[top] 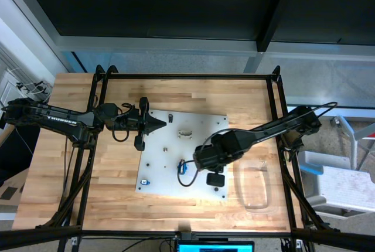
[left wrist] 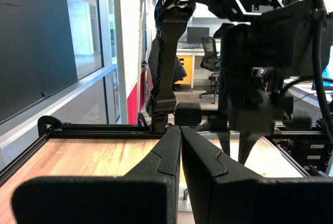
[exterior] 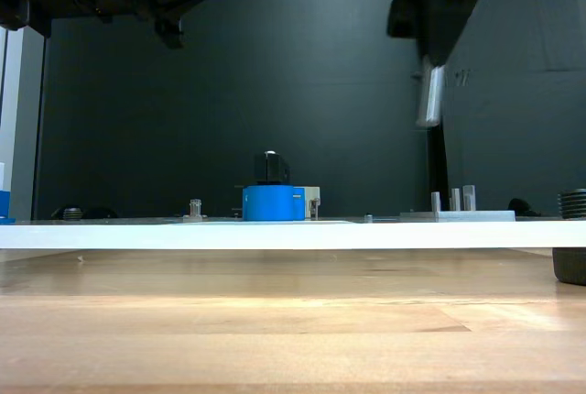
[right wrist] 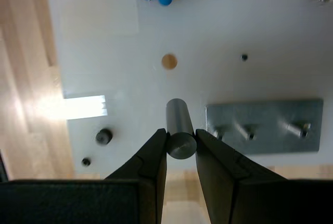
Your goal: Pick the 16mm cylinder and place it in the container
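My right gripper (right wrist: 181, 137) pinches the peg (right wrist: 179, 122) upright over the board (top: 196, 122), with the clear tray (top: 258, 207) just beyond its right edge, while my left gripper (left wrist: 180, 130), closed and empty, hangs farther off.

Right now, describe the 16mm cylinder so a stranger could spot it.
Find the white board; the right gripper hangs above it, the left gripper over its far-left corner. The cylinder is the grey peg held in the right gripper, off the board, unlike thinner pegs standing on the grey plate.

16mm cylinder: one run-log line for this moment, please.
phase: carry | right gripper: shut on 16mm cylinder, held above white board | container: not reached | left gripper: shut, parked aloft
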